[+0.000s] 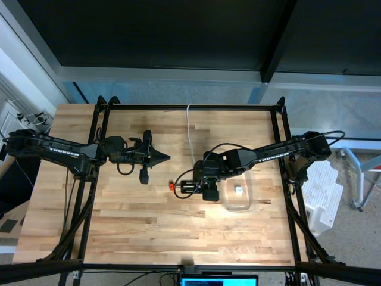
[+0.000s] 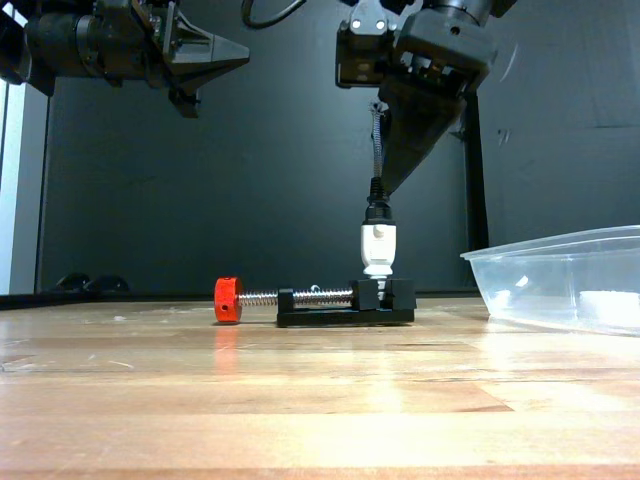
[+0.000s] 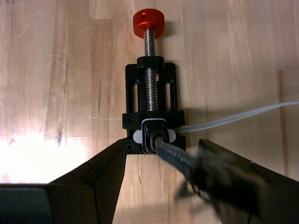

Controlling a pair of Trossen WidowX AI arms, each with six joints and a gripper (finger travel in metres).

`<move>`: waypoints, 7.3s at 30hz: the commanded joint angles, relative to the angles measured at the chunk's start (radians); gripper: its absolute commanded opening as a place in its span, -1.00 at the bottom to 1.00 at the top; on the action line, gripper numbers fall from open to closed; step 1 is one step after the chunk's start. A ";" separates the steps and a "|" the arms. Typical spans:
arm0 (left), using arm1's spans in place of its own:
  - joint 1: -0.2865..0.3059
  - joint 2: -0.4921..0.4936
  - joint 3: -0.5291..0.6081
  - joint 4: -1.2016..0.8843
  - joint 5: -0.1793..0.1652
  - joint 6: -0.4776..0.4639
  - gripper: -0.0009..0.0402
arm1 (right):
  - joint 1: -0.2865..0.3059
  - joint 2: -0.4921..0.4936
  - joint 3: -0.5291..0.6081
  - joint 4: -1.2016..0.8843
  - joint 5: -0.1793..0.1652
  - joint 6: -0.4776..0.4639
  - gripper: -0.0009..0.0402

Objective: Remove the power plug from the receptacle and place in the container

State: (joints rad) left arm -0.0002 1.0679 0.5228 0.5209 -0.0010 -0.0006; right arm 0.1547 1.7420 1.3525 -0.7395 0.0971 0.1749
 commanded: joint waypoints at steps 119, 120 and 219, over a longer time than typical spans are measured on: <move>0.000 0.007 0.000 0.001 0.000 0.000 -0.96 | 0.006 -0.078 0.101 -0.190 0.013 -0.025 -0.96; 0.000 0.006 0.000 0.001 0.000 0.000 -0.96 | 0.007 -0.092 0.084 -0.188 0.014 -0.023 -0.96; 0.000 0.007 0.000 0.000 0.000 0.000 -0.96 | -0.116 -0.703 -0.549 0.595 -0.043 -0.152 -0.96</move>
State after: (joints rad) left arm -0.0002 1.0752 0.5228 0.5213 -0.0010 -0.0002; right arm 0.0502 1.0351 0.8154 -0.1898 0.0826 0.0265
